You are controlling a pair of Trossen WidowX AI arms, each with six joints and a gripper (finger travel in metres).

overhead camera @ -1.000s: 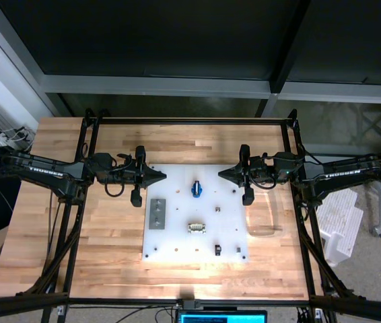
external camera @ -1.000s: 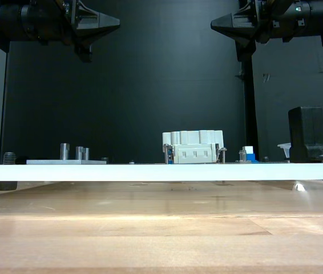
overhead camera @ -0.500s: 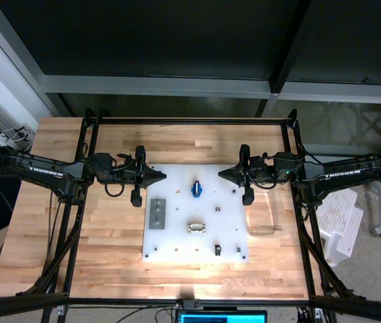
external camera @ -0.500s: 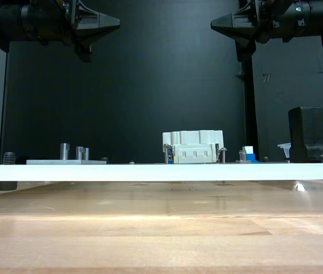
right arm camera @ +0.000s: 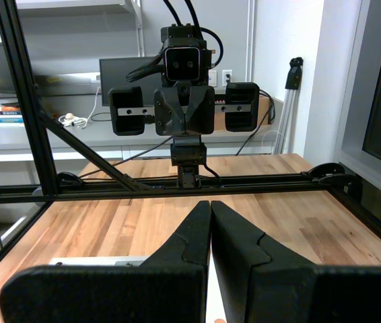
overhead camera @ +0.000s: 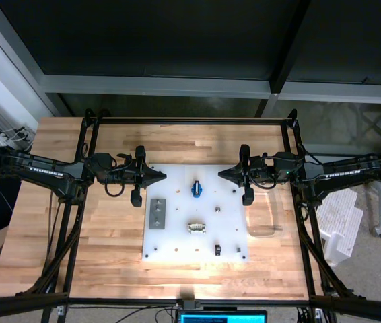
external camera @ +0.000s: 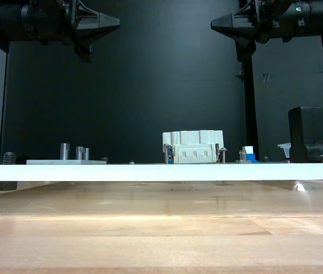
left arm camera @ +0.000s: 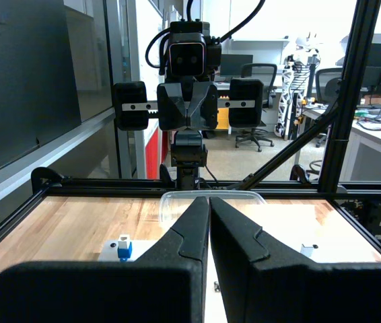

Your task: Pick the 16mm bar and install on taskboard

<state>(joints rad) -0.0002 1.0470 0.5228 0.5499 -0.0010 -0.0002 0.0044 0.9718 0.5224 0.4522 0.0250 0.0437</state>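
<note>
The white taskboard (overhead camera: 177, 232) lies in the middle of the wooden table and shows edge-on in the low view (external camera: 121, 171). I cannot find the 16mm bar in any view. My left gripper (overhead camera: 163, 176) hangs high over the board's far left corner, shut and empty, its fingers (left arm camera: 194, 225) pressed together. Facing it over the far right corner, my right gripper (overhead camera: 220, 174) is also shut and empty, with its fingers (right arm camera: 227, 232) closed tip to tip. Both sit well above the board in the low view, the left gripper (external camera: 117, 23) and the right gripper (external camera: 213, 24).
The board bears a grey metal block (overhead camera: 157, 213), a blue connector (overhead camera: 196, 189), a beige connector (overhead camera: 196, 229) and a black block (overhead camera: 218, 250). A clear plastic tray (overhead camera: 266, 215) lies right of the board. A black frame (overhead camera: 190, 122) rings the table.
</note>
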